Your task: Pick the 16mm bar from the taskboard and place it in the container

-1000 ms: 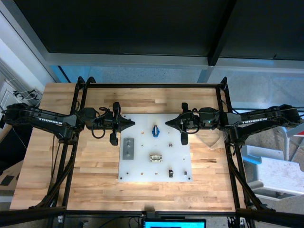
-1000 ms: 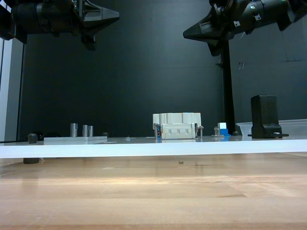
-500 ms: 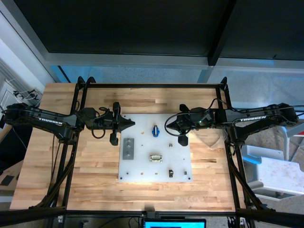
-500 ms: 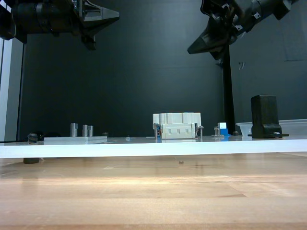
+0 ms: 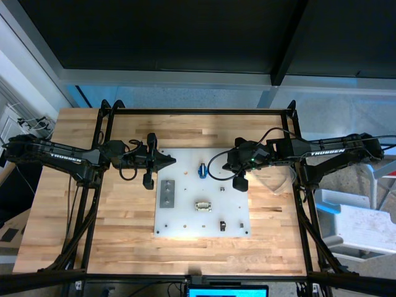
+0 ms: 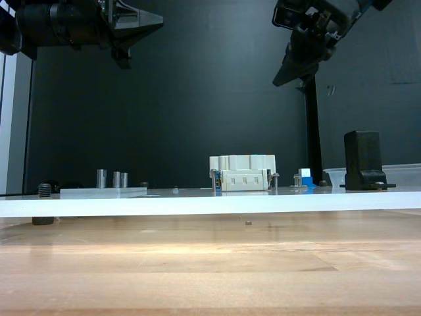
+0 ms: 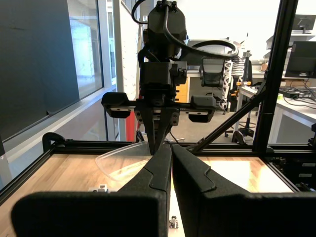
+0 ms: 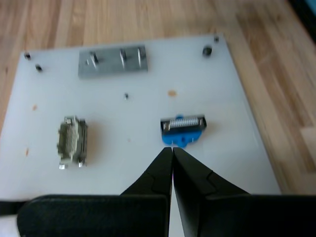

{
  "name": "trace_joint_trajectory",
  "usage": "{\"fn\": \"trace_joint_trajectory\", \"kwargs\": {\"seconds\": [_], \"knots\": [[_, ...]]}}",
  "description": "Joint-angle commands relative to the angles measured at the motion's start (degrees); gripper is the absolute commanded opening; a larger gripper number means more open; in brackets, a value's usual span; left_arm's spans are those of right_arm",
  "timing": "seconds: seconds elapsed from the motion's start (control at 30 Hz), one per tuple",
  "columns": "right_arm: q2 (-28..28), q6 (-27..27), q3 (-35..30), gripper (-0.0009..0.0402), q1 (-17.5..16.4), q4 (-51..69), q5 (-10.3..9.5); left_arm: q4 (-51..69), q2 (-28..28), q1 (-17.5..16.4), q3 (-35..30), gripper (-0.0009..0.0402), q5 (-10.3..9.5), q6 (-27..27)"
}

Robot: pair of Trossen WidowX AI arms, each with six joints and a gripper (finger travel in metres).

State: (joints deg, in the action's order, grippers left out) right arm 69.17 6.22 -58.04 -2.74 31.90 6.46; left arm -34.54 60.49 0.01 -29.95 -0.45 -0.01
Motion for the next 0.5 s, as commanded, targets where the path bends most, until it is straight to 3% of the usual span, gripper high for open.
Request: {"fn": "trace_joint_trajectory", "kwargs": {"seconds": [0.03,0.5], "knots": [[0.0,1.1,-1.1,0.0,-0.8,4.1,0.02,0.0,0.0,0.0,0.0,0.0,0.0,0.0],[0.1,8.0,-2.2,0.0,-6.3,14.5,0.0,0.0,0.0,0.0,0.0,0.0,0.0,0.0]]}}
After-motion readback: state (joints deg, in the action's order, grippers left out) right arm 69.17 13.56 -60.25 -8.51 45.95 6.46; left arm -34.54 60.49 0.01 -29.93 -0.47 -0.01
